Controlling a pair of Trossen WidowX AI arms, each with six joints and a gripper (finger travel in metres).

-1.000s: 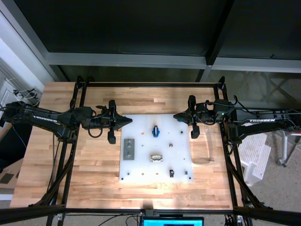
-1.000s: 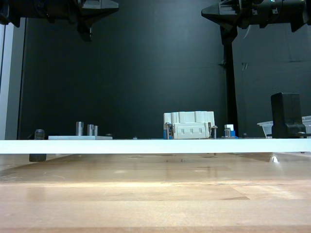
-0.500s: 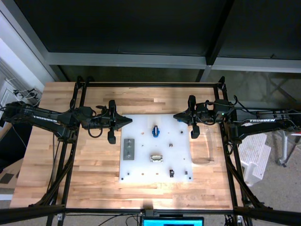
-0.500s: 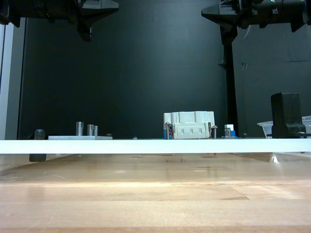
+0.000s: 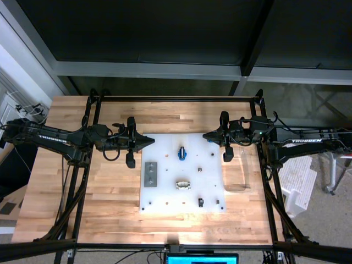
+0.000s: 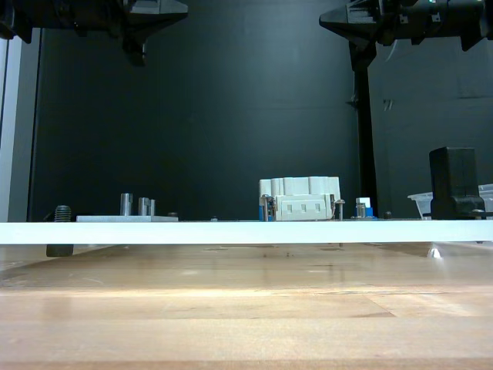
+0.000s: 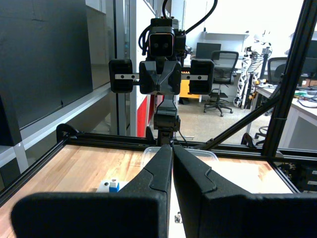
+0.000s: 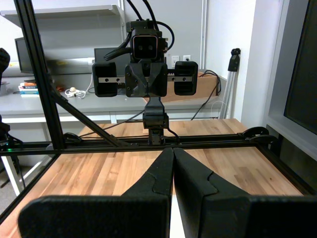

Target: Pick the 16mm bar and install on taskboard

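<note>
High view: the left gripper [image 5: 152, 142] hangs over the upper-left edge of the white taskboard [image 5: 165, 201], and the right gripper [image 5: 205, 136] over its upper-right edge.

Low view: both are cut off at the top. Short pegs [image 6: 135, 205] stand on a grey plate [image 6: 127, 219] at left.

Wrist views: the left fingers [image 7: 157, 168] and right fingers [image 8: 161, 173] are pressed together. The 16mm bar cannot be made out in any view.

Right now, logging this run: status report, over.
Left claw shut, empty, high over left edge of board. Right claw shut, empty, high over right edge. Bar in neither claw; cannot tell where.
</note>
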